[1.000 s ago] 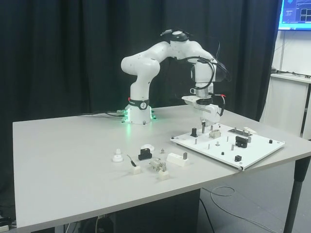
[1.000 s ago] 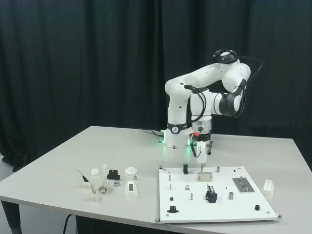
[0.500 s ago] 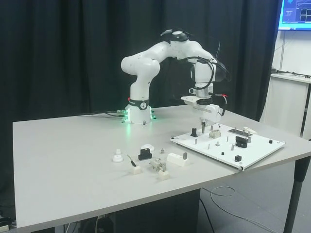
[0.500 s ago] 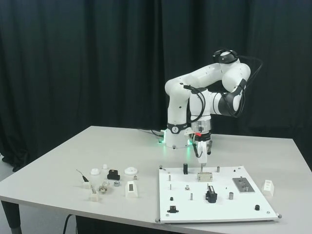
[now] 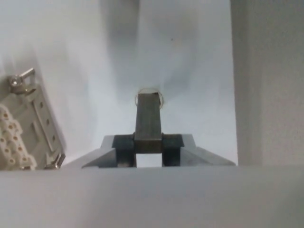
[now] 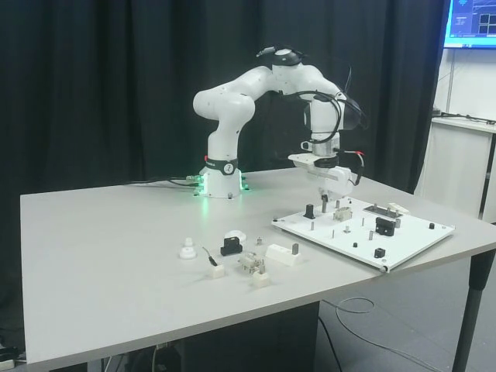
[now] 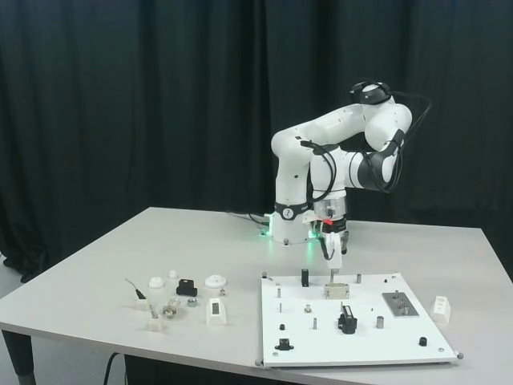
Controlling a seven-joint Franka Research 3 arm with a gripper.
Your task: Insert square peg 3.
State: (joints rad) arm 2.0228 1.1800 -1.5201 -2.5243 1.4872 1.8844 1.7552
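gripper (image 5: 148, 154) clamps square peg (image 5: 148, 118) above white board (image 5: 190, 61).

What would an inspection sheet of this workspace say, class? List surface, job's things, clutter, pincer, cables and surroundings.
Surface: grey table, carrying a white board.
Job's things: square peg held upright above the board, beside a connector block.
Clutter: small loose parts lie on the table beside the board.
Pincer: pincer shut on the peg.
Cables: black cable looped along the arm.
Surroundings: black curtain; a screen in the first room view.
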